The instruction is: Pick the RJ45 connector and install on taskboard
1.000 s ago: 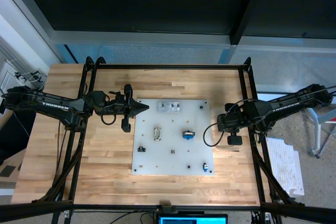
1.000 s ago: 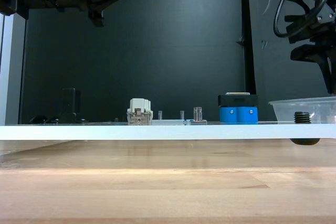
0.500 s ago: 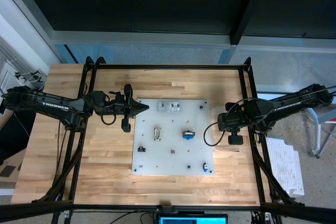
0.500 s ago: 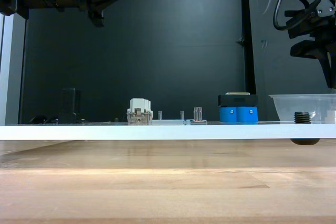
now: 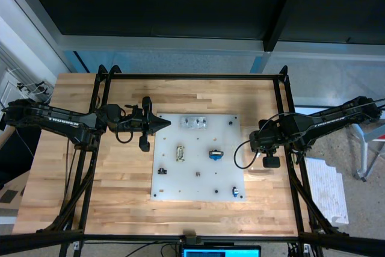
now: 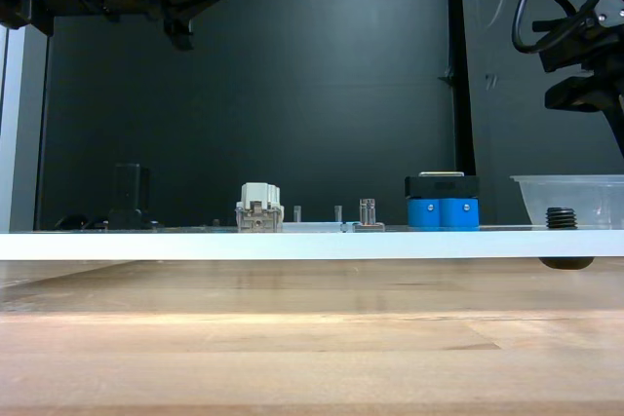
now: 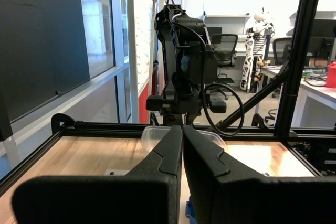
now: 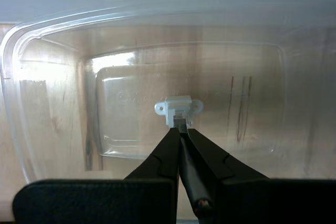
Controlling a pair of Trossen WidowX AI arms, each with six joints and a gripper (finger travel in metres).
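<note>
The right end effector (image 8: 180, 129) has its two black fingers drawn in to a narrow point and pinches the small, whitish, translucent plastic RJ45 connector (image 8: 178, 109) at its tips. The connector's two little side ears stick out just past the fingertips. Directly beneath it lies the shallow clear plastic tray (image 8: 50, 129); whether the connector touches the tray floor cannot be told. In the high view this tray sits on the light wooden surface (image 5: 108, 191) just beside the right edge of the flat white square taskboard (image 5: 180, 179), so the connector is off the board, near that edge.

On the taskboard a blue socket block (image 5: 215, 154) stands right of centre. A silver-beige rectangular socket (image 5: 179, 153) stands to its left, well apart from it.

The left end effector (image 7: 182, 129) has its fingers pressed flat together with nothing between them. It hangs high above the surface, pointing level across the taskboard's far left corner toward the right arm (image 7: 184, 66).
</note>
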